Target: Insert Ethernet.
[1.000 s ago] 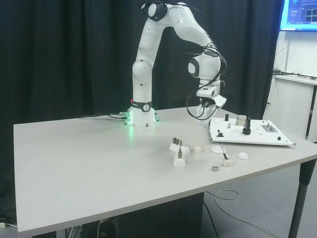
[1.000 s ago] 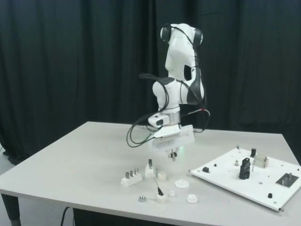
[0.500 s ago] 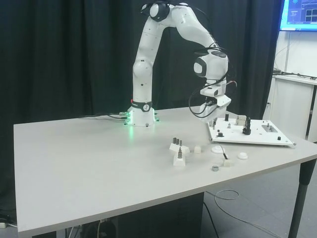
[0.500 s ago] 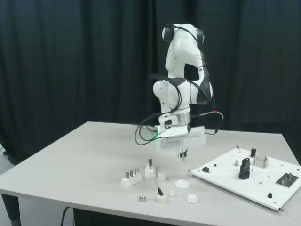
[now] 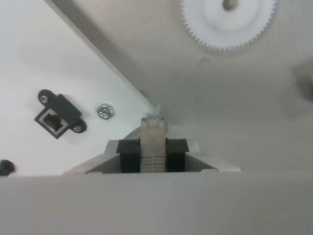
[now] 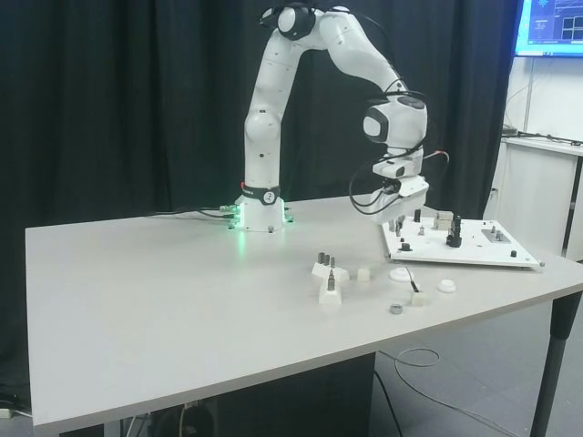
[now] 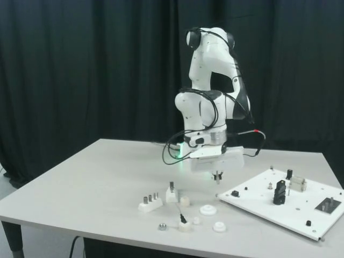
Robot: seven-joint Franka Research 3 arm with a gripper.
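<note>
My gripper (image 5: pixel 153 143) is shut on a pale Ethernet plug (image 5: pixel 153 132), which pokes out between the black finger pads (image 5: pixel 128 152). The plug hangs over the near corner of the white board (image 5: pixel 29 63). The black Ethernet socket (image 5: pixel 57 120) is screwed onto that board, a short way off to one side of the plug. In the room views the gripper (image 6: pixel 393 221) (image 7: pixel 217 177) hovers above the board's (image 7: pixel 285 212) corner closest to the arm, just short of the socket (image 7: pixel 235 193).
A white gear (image 5: pixel 227 22) (image 7: pixel 207 209) lies on the grey table (image 6: pixel 164 291) beside the board. White peg holders (image 6: pixel 326 270) (image 7: pixel 150 203), a small nut (image 6: pixel 396 309) and other white parts stand in front. Black fixtures (image 7: pixel 279 192) rise from the board.
The arm has swung the gripper with the plug from above the loose parts to the board's near corner, rightward in both room views.
</note>
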